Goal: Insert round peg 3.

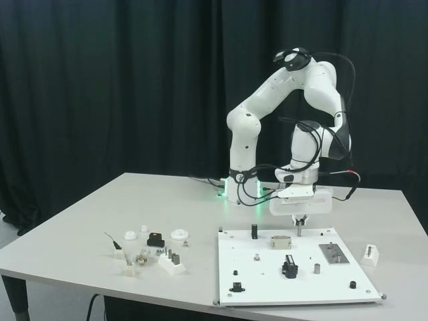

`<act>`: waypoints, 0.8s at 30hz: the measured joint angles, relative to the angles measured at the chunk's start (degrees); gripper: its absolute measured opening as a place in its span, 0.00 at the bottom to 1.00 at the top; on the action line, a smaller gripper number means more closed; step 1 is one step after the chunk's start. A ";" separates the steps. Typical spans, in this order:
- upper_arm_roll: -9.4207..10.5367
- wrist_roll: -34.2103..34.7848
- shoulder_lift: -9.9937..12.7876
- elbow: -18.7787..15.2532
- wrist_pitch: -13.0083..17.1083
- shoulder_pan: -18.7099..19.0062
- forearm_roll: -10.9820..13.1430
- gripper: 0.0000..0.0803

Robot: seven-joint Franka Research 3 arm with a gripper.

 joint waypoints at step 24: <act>0.20 0.58 0.08 -1.00 1.69 1.61 1.27 0.14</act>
